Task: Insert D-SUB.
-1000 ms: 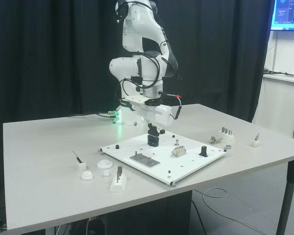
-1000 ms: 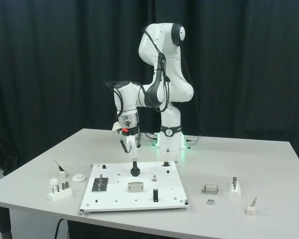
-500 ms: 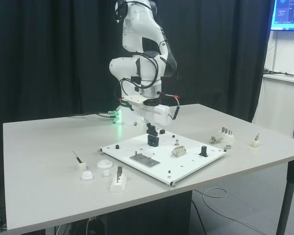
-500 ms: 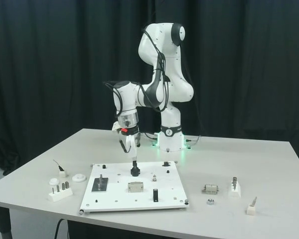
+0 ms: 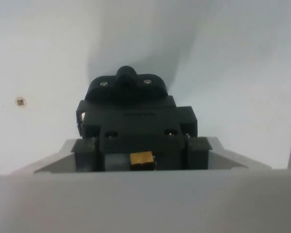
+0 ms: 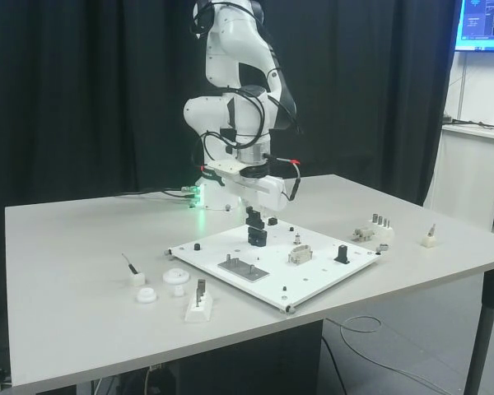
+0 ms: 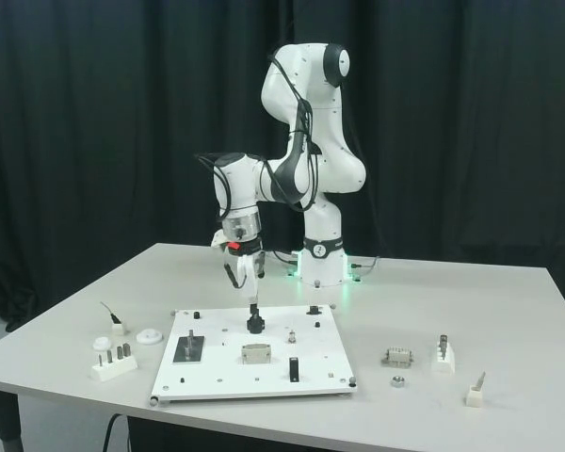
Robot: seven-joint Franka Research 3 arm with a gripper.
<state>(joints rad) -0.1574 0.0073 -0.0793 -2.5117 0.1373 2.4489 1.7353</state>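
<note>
The gripper (image 6: 254,219) hangs just above a black part (image 6: 256,237) standing on the white board (image 7: 217,372), near the board's far edge. The D-SUB connector (image 7: 396,356) lies on the grey table (image 6: 66,247), well apart, beside the board's edge, with bare table around it

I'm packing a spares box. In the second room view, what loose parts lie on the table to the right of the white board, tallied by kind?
White blocks with upright pins: 2
Metal connector: 1
Small nut: 1
Total: 4
</note>
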